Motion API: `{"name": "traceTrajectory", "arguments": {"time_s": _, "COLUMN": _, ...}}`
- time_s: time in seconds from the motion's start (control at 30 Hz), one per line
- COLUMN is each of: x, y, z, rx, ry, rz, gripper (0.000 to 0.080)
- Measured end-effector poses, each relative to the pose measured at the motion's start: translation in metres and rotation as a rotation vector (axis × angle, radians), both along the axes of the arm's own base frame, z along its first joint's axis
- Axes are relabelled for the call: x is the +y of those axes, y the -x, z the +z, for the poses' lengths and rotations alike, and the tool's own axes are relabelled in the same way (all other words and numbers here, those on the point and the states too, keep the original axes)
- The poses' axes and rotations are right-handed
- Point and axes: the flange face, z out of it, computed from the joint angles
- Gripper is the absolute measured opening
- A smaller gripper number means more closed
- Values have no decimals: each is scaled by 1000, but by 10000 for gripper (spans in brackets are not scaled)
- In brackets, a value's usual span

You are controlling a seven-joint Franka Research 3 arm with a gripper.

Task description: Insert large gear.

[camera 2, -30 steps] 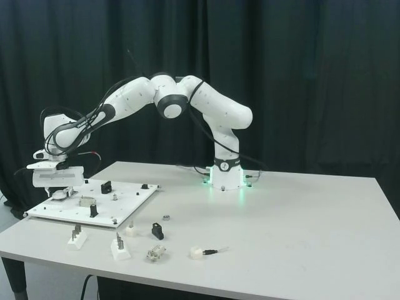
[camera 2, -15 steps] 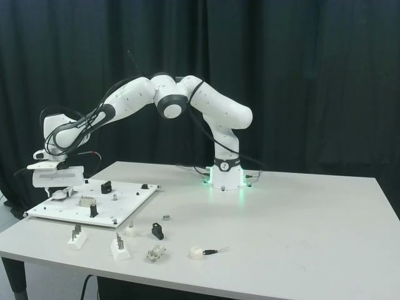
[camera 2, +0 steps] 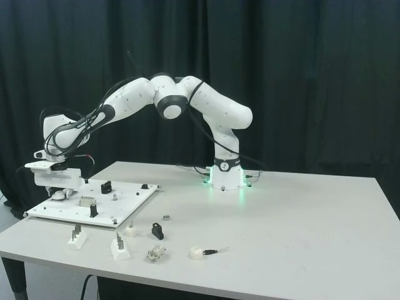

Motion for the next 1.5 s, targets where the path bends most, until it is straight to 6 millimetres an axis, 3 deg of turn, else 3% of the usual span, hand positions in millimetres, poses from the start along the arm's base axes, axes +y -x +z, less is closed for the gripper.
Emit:
{"name": "traceTrajectory", "arguments": {"time_s": 0.33, "x": -1, "y": 1, "z": -3, "rx": -14, "ry": -14, "rz": -192, "gripper": 597}}
{"name": "traceTrajectory", "arguments": {"time_s": 0.97, "x": -1, "y": -3, "z": 1, "rx": -18, "ry": -11, "rz": -183, "gripper": 597}}
{"name": "traceTrajectory", "arguments": {"time_s": 1.0, "x": -1, "y": -5, "z": 2, "rx": -19, "ry": -11, "rz": -181, "gripper": 725}}
{"name": "traceTrajectory", "arguments": {"time_s": 1.27, "x": 1, "y": -15, "z": 12, "rx": -19, "ry": -36, "rz": -158, "gripper": 725}}
{"name": "traceTrajectory", "arguments": {"time_s": 1.3, "x": 2, "y": -16, "z": 13, "rx": -17, "ry": -41, "rz": -155, "gripper": 796}}
{"name": "traceTrajectory", "arguments": {"time_s": 1.5, "x": 6, "y": -19, "z": 22, "rx": -8, "ry": -68, "rz": -143, "gripper": 796}}
